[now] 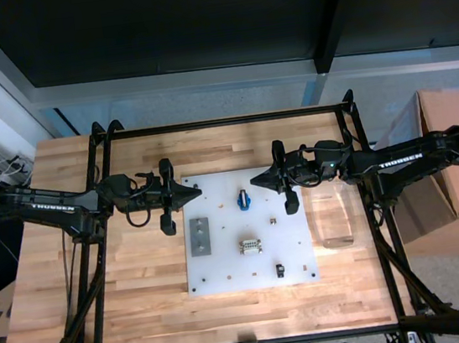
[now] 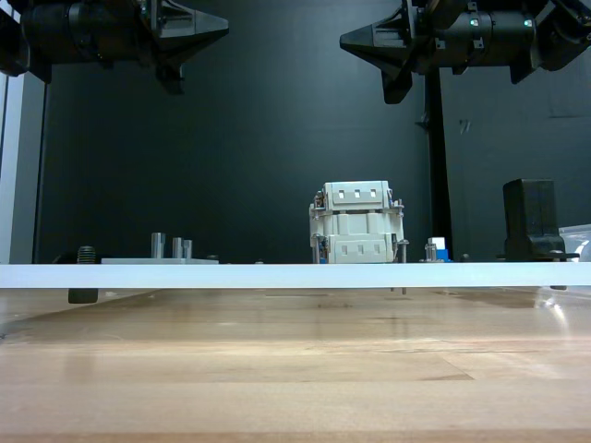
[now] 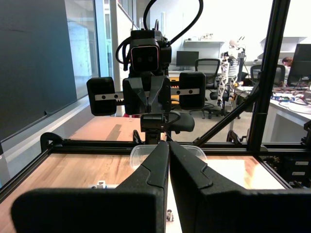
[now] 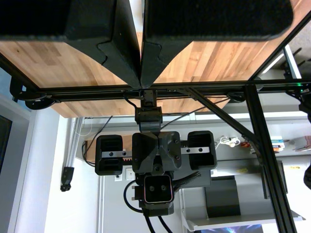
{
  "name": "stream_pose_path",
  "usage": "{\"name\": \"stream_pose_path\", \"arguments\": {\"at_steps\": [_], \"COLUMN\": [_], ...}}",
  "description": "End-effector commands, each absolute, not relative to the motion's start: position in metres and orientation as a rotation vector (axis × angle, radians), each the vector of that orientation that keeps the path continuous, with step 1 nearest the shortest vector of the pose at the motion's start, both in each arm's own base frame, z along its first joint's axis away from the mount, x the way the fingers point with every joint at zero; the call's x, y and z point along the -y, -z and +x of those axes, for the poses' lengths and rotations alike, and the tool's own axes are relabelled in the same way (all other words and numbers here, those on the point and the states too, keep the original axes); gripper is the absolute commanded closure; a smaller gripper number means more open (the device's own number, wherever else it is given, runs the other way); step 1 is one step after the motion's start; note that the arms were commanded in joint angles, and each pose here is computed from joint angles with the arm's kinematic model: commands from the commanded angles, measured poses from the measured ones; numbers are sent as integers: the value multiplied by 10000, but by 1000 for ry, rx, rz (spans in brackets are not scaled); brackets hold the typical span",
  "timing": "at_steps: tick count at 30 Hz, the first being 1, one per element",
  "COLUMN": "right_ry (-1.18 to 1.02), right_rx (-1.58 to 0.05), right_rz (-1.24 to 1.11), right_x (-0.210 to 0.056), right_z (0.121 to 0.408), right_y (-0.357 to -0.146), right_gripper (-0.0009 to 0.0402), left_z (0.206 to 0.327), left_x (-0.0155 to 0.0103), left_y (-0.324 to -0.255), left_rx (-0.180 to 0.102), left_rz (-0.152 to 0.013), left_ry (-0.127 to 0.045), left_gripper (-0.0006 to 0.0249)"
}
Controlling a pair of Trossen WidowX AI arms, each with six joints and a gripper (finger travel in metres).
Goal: Remove the HAN10E connector from the taskboard and place in the container
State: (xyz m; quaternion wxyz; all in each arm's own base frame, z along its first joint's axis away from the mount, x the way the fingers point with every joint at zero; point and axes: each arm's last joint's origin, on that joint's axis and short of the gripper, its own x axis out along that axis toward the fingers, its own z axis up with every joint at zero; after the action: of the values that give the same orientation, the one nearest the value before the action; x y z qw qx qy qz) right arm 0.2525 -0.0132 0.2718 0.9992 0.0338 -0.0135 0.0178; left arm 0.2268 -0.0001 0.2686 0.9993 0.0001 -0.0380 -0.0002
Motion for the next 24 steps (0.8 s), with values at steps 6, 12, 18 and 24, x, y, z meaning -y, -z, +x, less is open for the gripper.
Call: {"name": "stream_pose_path", "arguments": {"at_steps": [6,12,18,24], "right_ry": [-38,-38,-38,-49], "right_rx": [27,27,24,-42], "right_rz": [69,69,70,110], "right_x": [125,125,126,92], "right_z": [2526,2526,2531,2559], "right_y": [-2717,-2717,-2710,-2743], "right_gripper": [393,393,393,393], "left_z": [2269,2269,2269,2269], "left_x": [0,0,0,0], "left_y": [-2685,-2685,-2685,-2685], "left_rx": [76,76,76,76], "left_rz": [0,0,0,0], "left_ry": [0,0,0,0], "left_gripper": [243,243,243,243]}}
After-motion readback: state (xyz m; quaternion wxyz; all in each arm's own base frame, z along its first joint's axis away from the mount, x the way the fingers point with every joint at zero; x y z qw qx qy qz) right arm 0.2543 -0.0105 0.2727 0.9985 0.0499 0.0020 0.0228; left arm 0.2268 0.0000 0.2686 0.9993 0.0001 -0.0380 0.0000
